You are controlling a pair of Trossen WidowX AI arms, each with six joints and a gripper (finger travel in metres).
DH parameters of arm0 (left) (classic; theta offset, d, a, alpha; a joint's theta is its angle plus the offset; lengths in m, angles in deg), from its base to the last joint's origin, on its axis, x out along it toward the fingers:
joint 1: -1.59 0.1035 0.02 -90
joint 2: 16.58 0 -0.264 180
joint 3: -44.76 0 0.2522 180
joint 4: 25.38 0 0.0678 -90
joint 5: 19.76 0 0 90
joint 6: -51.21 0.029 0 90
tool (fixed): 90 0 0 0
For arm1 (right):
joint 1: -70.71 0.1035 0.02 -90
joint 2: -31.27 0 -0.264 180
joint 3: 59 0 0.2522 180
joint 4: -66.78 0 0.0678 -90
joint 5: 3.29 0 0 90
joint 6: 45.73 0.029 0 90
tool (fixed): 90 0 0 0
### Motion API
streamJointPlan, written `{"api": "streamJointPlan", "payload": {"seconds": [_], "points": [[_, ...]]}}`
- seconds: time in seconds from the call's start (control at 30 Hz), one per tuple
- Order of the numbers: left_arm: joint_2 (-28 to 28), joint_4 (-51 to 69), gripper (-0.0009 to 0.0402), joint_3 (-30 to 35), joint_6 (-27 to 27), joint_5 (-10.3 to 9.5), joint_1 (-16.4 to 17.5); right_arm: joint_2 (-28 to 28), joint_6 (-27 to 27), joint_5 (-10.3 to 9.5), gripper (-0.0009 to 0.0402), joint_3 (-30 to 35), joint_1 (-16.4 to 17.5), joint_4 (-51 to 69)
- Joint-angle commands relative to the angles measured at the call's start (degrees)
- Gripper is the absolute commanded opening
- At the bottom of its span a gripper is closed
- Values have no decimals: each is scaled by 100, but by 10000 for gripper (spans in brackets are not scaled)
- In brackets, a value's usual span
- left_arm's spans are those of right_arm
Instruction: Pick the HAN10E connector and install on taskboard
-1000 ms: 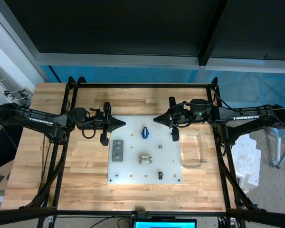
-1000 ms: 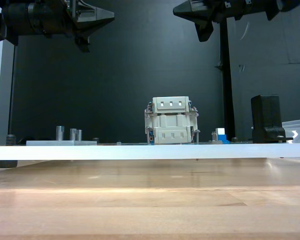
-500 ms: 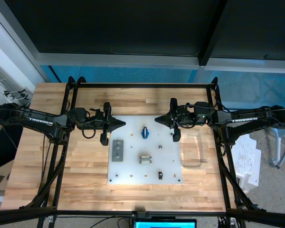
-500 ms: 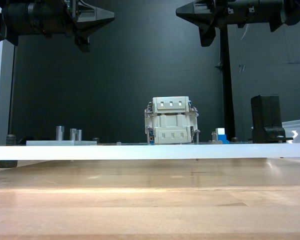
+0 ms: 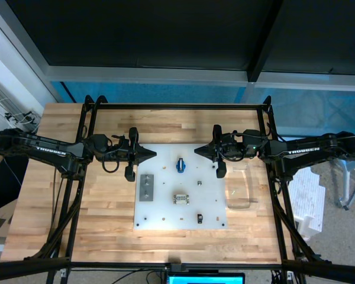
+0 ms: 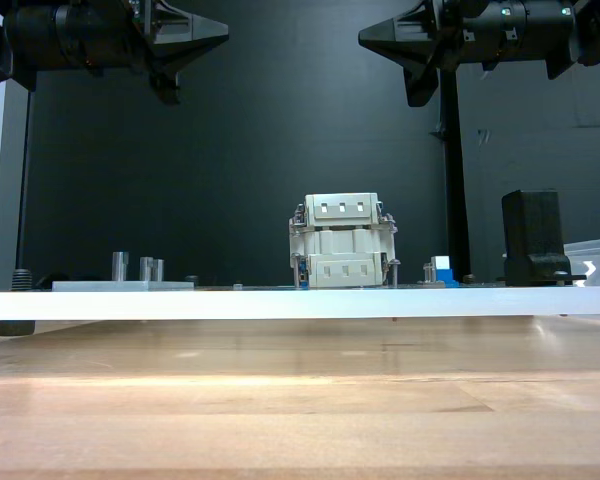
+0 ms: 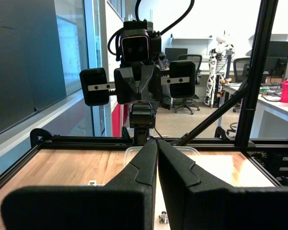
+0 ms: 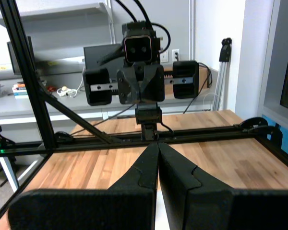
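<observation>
Wood table (image 5: 77,201), white taskboard (image 5: 160,210) flat at ctr, clear tray (image 5: 239,206) just beside

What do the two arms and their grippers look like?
The left arm and right arm are black, with white TROSSEN lettering and black cables at the wrists. The left gripper, above the taskboard's far left, and the right gripper, above its far right, have black fingers tapering to points.

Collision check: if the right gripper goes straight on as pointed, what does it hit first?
Probably the left gripper: it and the right gripper hang shut, high over the board, tips facing. Nothing shows between them.
</observation>
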Motion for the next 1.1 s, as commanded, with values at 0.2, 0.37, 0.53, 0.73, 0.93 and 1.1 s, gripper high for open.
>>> {"api": "streamJointPlan", "payload": {"seconds": [0.2, 0.37, 0.53, 0.73, 0.93, 1.1], "points": [[2, -2, 1, 0, 2, 0, 2, -13, 2, 4, 0, 26, 0, 17], [2, -2, 1, 0, 2, 0, 0, -13, 4, 4, 0, 26, 2, 11], [2, -2, 1, 0, 2, 0, 0, -13, 87, 7, 0, 26, 0, 13], [2, -2, 1, 0, 2, 0, 0, -13, 85, 4, 0, 26, 0, 15], [2, -2, 1, 0, 2, 0, 0, -13, 83, 7, 0, 26, 0, 15], [2, -2, 1, 0, 2, 0, 2, -13, 85, 4, 0, 26, 0, 39]]}}
